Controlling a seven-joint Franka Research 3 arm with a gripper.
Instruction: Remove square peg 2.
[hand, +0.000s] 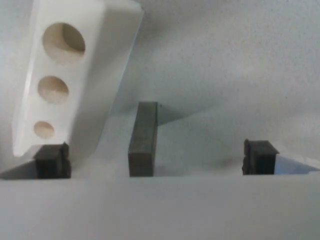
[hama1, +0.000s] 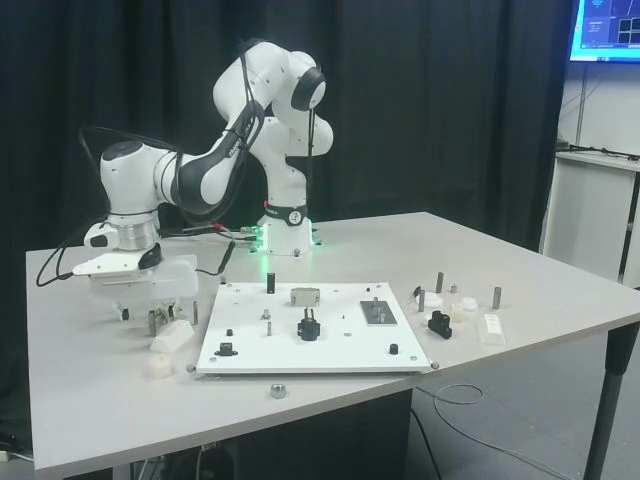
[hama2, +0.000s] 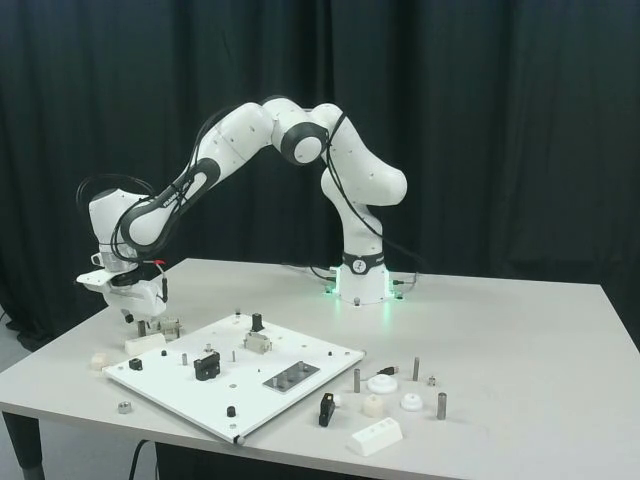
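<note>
bench (hama1: 520, 330): grey, fills lower half of both room views
board (hama1: 330, 345): white, flat on bench, lower centre of first room view
arm (hama1: 215, 165): white, reaches to left side of frame, off the board's left edge
gripper (hama1: 150, 312): low over bench at left; fingers (hand: 52, 161) spread wide, holding nothing
block (hand: 70, 75): white, three round holes, upper left of wrist view
square peg 2 (hand: 143, 140): lies flat on bench, lower centre of wrist view, long axis running away from camera; between the fingers, touching neither

arm (hama2: 240, 140): we had it stretched far out and low from its base | wrist pointed straight down | gripper (hand: 155, 162): jaws spread wide
</note>
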